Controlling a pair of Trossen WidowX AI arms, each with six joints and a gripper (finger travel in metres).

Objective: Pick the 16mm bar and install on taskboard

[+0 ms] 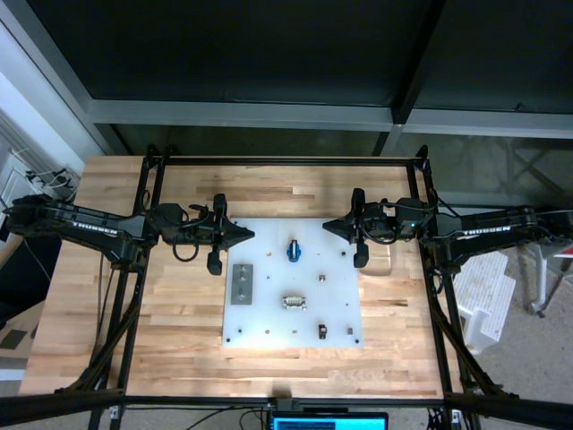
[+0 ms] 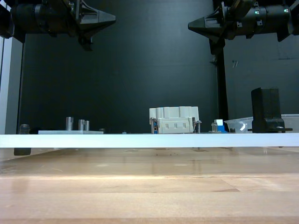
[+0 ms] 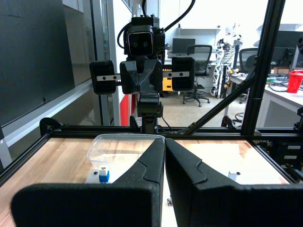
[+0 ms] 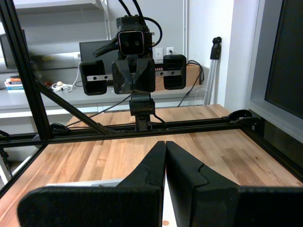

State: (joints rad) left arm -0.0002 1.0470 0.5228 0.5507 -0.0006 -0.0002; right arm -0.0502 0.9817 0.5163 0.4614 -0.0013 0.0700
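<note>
1. The taskboard [image 1: 269, 309] lies flat in the middle of the wooden table [image 1: 179, 340], with bare wood open along its left and near edges. A black frame [image 1: 286, 161] rims the tabletop.
2. The left gripper [image 1: 251, 235] hovers over the board's far-left corner. Its jaws are pressed together and hold nothing.
3. The right gripper [image 1: 325, 226] hangs over the board's far edge and points inward. Its jaws also meet and are empty. The low view shows both tips high above the board, with a wide gap of open air between them.
4. A grey metal block [image 1: 242, 282] sits near the board's left edge, a blue knob [image 1: 294, 251] toward the far side and a pale connector [image 1: 294, 304] at centre.
5. A clear plastic tray [image 3: 125, 146] rests just beyond the board's right edge, beneath the right gripper.
6. White "TROSSEN" lettering runs along the left arm [image 1: 89, 228] and the right arm [image 1: 488, 231].
7. The 16mm bar cannot be picked out in any view.
</note>
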